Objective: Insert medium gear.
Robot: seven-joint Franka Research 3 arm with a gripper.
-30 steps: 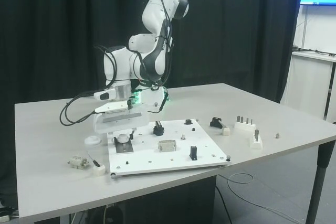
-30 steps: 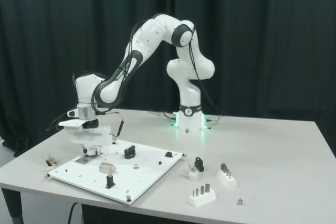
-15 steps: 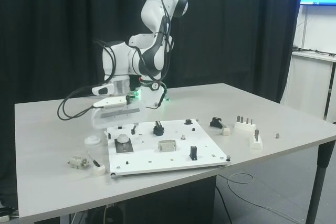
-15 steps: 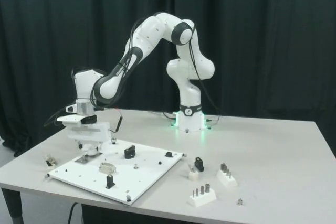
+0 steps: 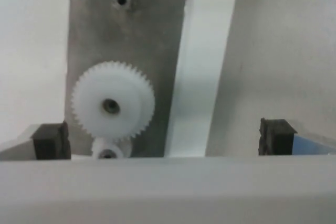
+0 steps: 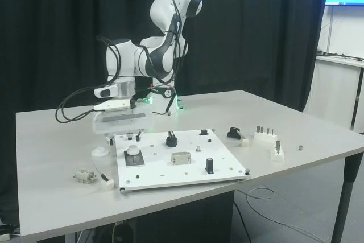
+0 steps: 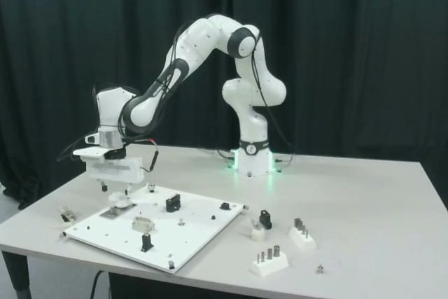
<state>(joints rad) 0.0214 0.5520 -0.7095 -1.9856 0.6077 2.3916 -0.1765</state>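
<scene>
the gripper [image 5: 163, 139], fingers wide and holding nothing, hangs above the medium gear [image 5: 113, 104] on its grey plate [image 5: 152, 35] near the white board [image 6: 227, 166] edge; light, stiff, slick plastic, best pinched across its toothed rim.

First room view: off the surface's [image 6: 51, 135] front corner, slightly above surface height, looking across the white board [image 6: 182, 166] toward the arm [image 6: 153, 55] and black curtain — mid distance, whole surface in shot. Second room view: from the opposite side, a bit higher and farther back, arm base [image 7: 253, 162] near centre, board [image 7: 182, 232] lower left. Both share arm, board and the small fixtures beside it. Wrist view: very close, looking straight down past the two black fingertips [image 5: 51, 141] onto a grey plate [image 5: 126, 40] with a white gear [image 5: 113, 107] — overlaps the room views only at the board's edge under the gripper [image 6: 122, 136].
</scene>
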